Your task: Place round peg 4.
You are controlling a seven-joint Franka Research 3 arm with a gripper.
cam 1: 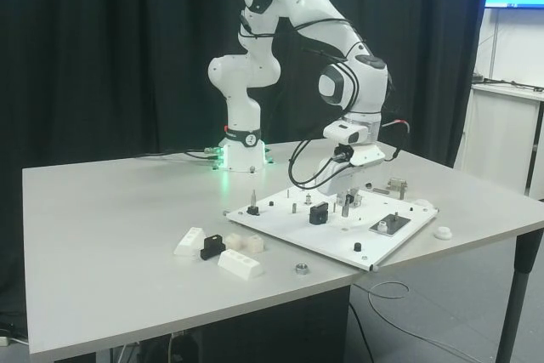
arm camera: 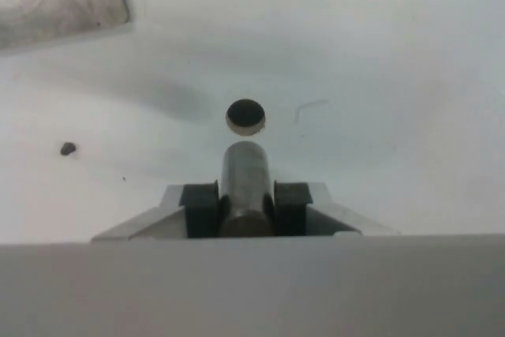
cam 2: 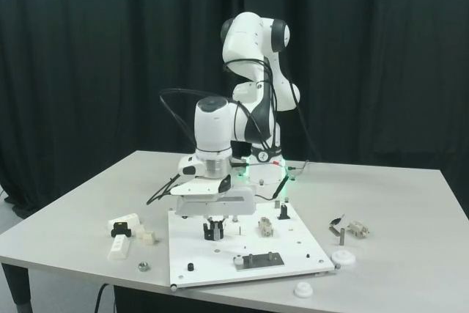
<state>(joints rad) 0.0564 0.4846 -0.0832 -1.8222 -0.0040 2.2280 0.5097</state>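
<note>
A grey metal round peg (arm camera: 246, 173) is clamped upright between the black pads (arm camera: 200, 204) of my gripper (arm camera: 246, 212), which is shut on it. The peg's lower end hangs just above the white board (arm camera: 379, 76), a short way from a round black hole (arm camera: 245, 114) and not inside it. In the room views the gripper (cam 1: 347, 202) (cam 2: 213, 231) points straight down, low over the middle of the white board (cam 1: 340, 240) (cam 2: 242, 251).
A grey metal plate (arm camera: 55, 1) and a small black screw (arm camera: 68, 148) lie near the hole. The board carries a black block (cam 1: 319, 213), short posts and a metal fixture (cam 1: 390, 225). White blocks (cam 1: 238, 263), a nut (cam 1: 301, 268) and white discs (cam 2: 342, 257) lie on the table.
</note>
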